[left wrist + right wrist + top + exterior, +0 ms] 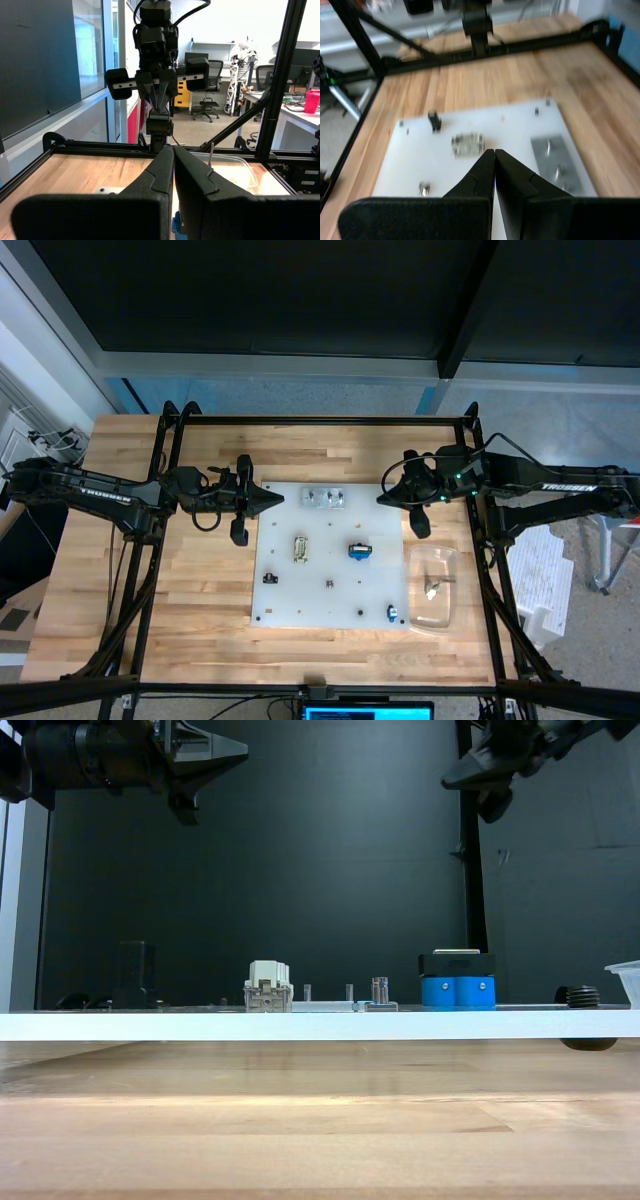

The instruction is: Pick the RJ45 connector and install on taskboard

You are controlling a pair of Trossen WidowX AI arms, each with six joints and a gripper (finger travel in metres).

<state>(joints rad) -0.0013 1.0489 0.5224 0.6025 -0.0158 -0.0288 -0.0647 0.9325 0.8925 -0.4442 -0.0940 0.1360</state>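
Taskboard at the middle of the table, tray just beside its right edge.

The RJ45 connector lies in the tray, near its middle. On the taskboard a metal plate sits at the far edge, a socket and a block fitting side by side behind the centre (socket to the left). The left gripper hangs high over the far left corner, the right gripper high over the far right corner, tips facing each other, well apart.
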